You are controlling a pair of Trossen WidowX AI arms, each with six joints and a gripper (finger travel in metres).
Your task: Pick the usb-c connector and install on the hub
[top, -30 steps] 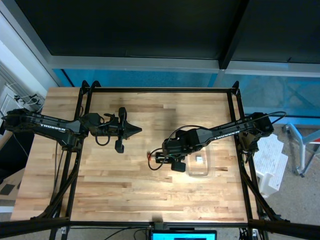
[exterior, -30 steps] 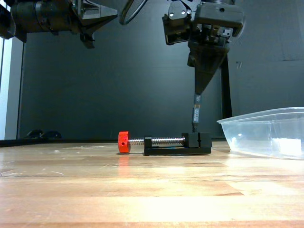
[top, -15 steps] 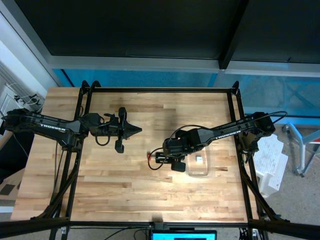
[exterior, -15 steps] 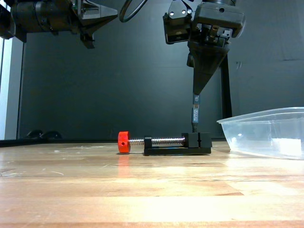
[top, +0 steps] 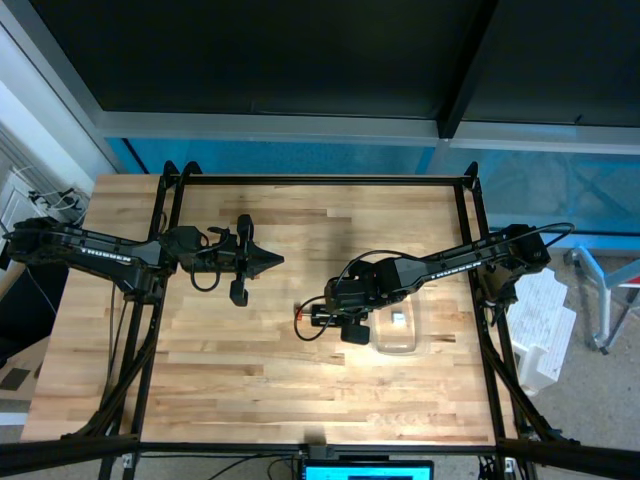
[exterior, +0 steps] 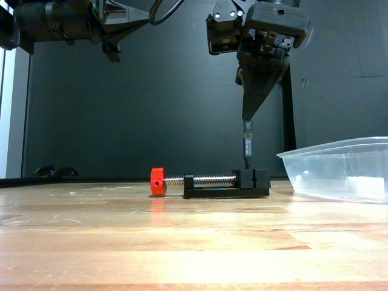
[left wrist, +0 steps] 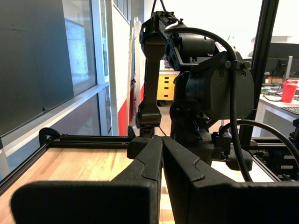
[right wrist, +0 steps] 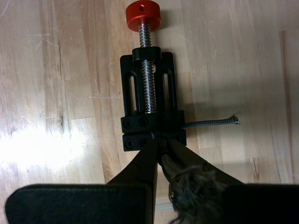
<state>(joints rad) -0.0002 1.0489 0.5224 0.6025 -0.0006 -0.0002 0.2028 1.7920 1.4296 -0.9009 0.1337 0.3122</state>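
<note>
Wooden table [exterior: 182, 242] carries the hub [exterior: 224, 183] and clear tray [exterior: 315, 176].

- usb-c connector [exterior: 247, 144]: skinny dark plug, standing upright, pinched at its top by the right hand [exterior: 245, 116]. Its lower tip meets the top of the hub's block end.
- hub [exterior: 227, 180]: small black block lying flat on the desk [exterior: 182, 242]. It has a red knob on a silvery screw and a thin grey stem sticking out sideways, and it sits well apart from the raised left hand [top: 275, 260].

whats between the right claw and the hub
The usb-c connector, upright in the shut right claw over the hub, in the low view. The left claw hangs shut, high at left.
</note>
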